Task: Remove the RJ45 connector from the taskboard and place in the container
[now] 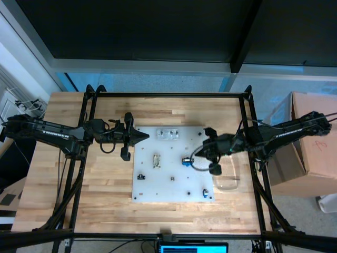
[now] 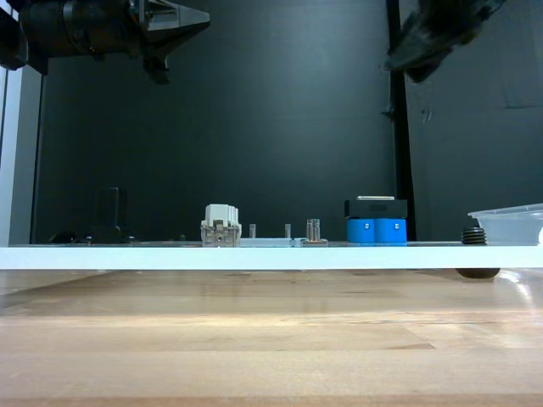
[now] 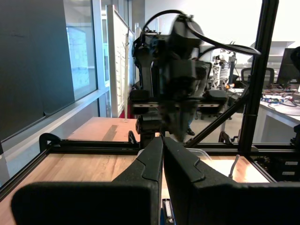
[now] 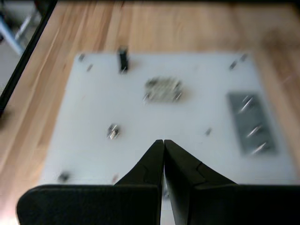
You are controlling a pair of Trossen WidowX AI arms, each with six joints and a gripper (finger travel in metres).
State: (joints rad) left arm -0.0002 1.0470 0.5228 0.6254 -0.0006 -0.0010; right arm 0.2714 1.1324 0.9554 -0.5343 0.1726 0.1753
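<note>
From table height, the white taskboard (image 2: pixel 127 256) lay flat on the wooden table (image 2: pixel 254 339). On it stood a beige connector block (image 2: pixel 221 227), a small metal post (image 2: pixel 313 231) and a blue block with a dark top (image 2: pixel 376 222), with a black ribbed knob (image 2: pixel 473 236) further right. The clear container (image 2: pixel 512 222) sat at the right edge. Which part was the RJ45 connector could not be told. The left gripper (image 2: pixel 206 15) hung high at left, fingers together at a point; the right gripper (image 2: pixel 399 58) hung high at right, angled downward
</note>
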